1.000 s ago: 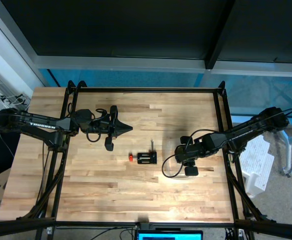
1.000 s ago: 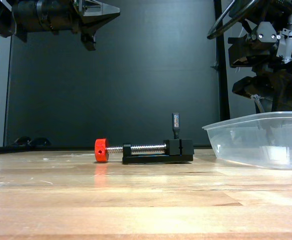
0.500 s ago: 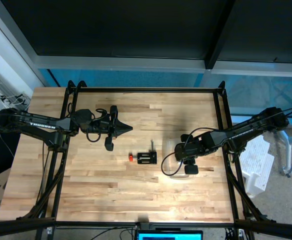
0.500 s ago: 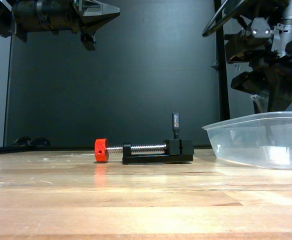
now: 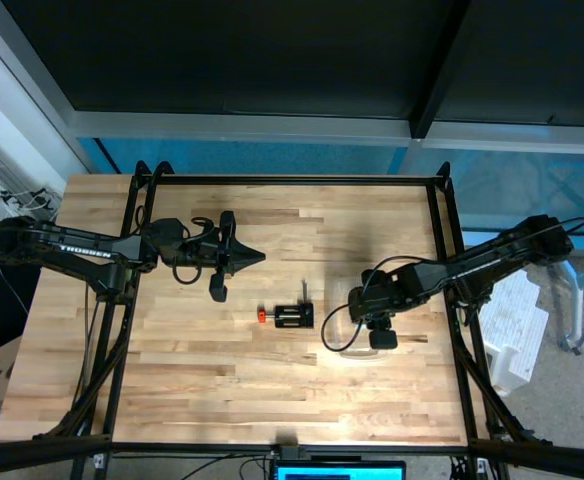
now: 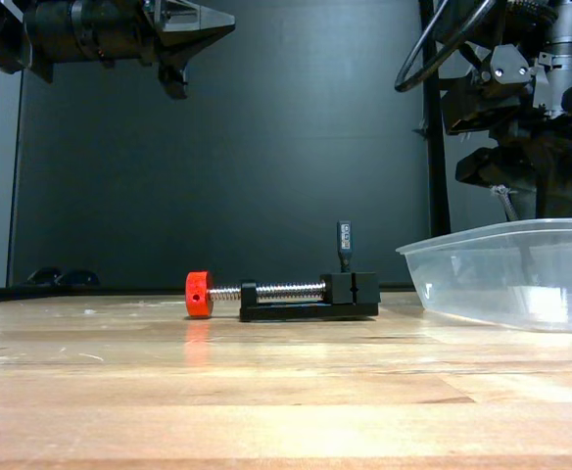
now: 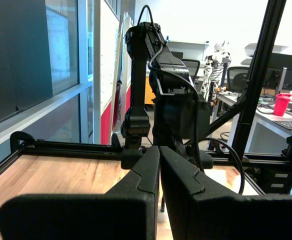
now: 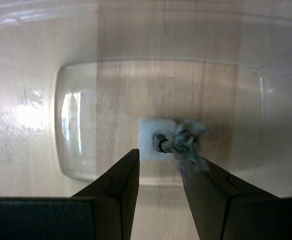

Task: Pick the usb-c connector and install on the hub

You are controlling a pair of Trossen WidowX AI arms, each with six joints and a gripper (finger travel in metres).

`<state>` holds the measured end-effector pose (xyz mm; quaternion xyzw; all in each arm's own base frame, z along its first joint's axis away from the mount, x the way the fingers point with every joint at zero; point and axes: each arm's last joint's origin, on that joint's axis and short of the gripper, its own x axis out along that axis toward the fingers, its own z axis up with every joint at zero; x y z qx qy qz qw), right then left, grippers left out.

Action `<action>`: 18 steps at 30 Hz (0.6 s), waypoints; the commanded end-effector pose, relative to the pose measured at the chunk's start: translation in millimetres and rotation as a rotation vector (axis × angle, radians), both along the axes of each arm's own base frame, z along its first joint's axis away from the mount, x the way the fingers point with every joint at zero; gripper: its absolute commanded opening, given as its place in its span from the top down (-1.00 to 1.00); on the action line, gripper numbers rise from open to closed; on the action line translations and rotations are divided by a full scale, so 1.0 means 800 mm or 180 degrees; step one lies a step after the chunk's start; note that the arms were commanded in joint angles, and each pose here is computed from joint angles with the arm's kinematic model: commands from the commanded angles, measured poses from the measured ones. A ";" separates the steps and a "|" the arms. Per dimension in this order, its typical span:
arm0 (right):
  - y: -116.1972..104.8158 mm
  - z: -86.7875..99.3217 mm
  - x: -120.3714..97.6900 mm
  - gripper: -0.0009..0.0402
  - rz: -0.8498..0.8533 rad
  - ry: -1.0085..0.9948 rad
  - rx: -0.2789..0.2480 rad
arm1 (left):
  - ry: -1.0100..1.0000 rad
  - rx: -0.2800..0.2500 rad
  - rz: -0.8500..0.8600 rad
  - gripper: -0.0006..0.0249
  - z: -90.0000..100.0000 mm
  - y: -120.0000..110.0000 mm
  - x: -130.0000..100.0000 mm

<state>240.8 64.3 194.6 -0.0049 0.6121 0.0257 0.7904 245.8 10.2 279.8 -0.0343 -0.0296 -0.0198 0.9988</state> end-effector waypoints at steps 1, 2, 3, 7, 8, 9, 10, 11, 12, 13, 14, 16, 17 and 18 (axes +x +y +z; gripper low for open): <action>0.002 -0.006 0.007 0.41 0.0054 0.0089 -0.0032 | 0.0002 0.0000 0.0001 0.95 0.000 0.000 0.000; 0.003 -0.008 0.008 0.41 0.0053 0.0113 -0.0038 | 0.0002 0.0000 0.0001 0.95 0.000 0.000 0.000; 0.003 -0.010 0.009 0.41 0.0055 0.0132 -0.0045 | 0.0001 0.0000 0.0001 0.95 0.000 0.000 0.000; 0.003 -0.015 0.011 0.41 0.0056 0.0171 -0.0059 | 0.0002 0.0000 0.0001 0.95 0.000 0.000 0.000; 0.003 -0.015 0.011 0.41 0.0059 0.0175 -0.0061 | 0.0002 0.0000 0.0001 0.95 0.000 0.000 0.000; 0.003 -0.016 0.012 0.41 0.0067 0.0174 -0.0064 | 0.0001 0.0000 0.0000 0.95 0.000 0.000 0.000; 0.003 -0.016 0.012 0.41 0.0067 0.0170 -0.0064 | 0.0001 0.0000 0.0001 0.95 0.000 0.000 0.000; 0.003 -0.016 0.012 0.41 0.0065 0.0163 -0.0065 | 0.0001 0.0000 0.0000 0.95 0.000 0.000 0.000; 0.003 -0.016 0.012 0.41 0.0065 0.0160 -0.0065 | 0.0001 0.0000 0.0001 0.95 0.000 0.000 0.000; 0.003 -0.016 0.012 0.41 0.0065 0.0157 -0.0064 | 0.0001 0.0000 0.0000 0.95 0.000 0.000 0.000; 0.003 -0.016 0.012 0.41 0.0063 0.0156 -0.0065 | 0.0001 0.0000 0.0001 0.95 0.000 0.000 0.000; 0.003 -0.016 0.013 0.41 0.0061 0.0147 -0.0061 | 0.0001 0.0000 0.0000 0.95 0.000 0.000 0.000; 0.003 -0.015 0.013 0.41 0.0060 0.0135 -0.0058 | 0.0001 0.0000 0.0001 0.95 0.000 0.000 0.000; 0.004 -0.015 0.014 0.41 0.0060 0.0122 -0.0053 | 0.0001 0.0000 0.0000 0.95 0.000 0.000 0.000</action>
